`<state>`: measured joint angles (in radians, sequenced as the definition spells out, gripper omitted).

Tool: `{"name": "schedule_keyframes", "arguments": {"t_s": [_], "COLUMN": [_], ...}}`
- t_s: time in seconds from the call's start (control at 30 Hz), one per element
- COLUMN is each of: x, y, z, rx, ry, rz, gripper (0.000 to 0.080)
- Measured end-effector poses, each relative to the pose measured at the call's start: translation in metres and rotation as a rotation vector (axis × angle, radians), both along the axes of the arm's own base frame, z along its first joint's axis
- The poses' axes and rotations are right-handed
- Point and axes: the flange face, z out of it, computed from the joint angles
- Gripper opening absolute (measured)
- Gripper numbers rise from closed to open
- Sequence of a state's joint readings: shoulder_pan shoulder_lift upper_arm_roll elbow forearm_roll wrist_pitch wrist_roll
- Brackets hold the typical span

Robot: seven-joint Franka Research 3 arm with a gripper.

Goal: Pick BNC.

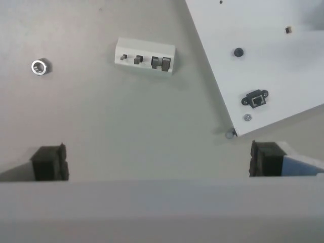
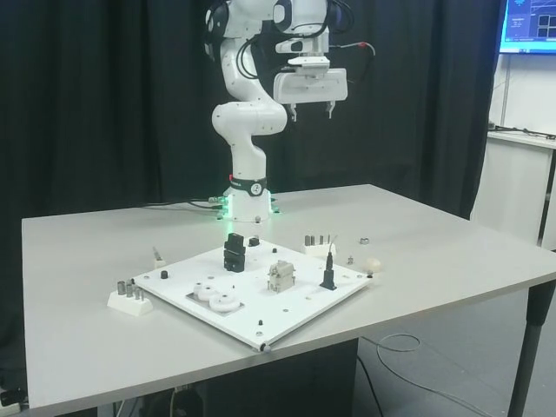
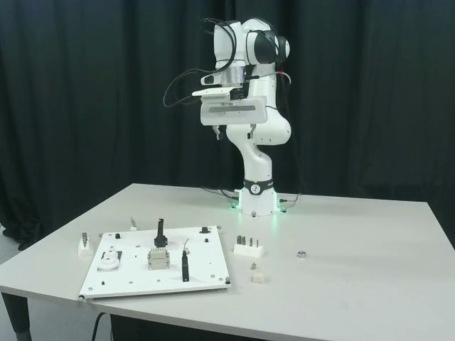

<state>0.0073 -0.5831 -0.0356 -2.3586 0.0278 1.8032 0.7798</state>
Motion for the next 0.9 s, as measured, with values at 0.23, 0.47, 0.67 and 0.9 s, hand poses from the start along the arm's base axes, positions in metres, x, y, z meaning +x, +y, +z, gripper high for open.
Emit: {"name": "schedule_keyframes", "arguments": {"t_s": [0.23, 0.47, 0.67, 0.9], "x": [0.0014, 0.0035, 0.0050, 0.0069], "y": [-0.0001, -0.0003, -0.0003, -0.0002], "z": [-0.0008, -0.0023, -0.0033, -0.0038], "rx": [0.000, -0.001, -0.001, -0.002], "ry": [-0.003, -0.005, -0.007, -0.013], "rz": [0.000, -0.001, -0.001, -0.001], "gripper": [0.0800, 0.0800, 0.0800, 0.0800]}}
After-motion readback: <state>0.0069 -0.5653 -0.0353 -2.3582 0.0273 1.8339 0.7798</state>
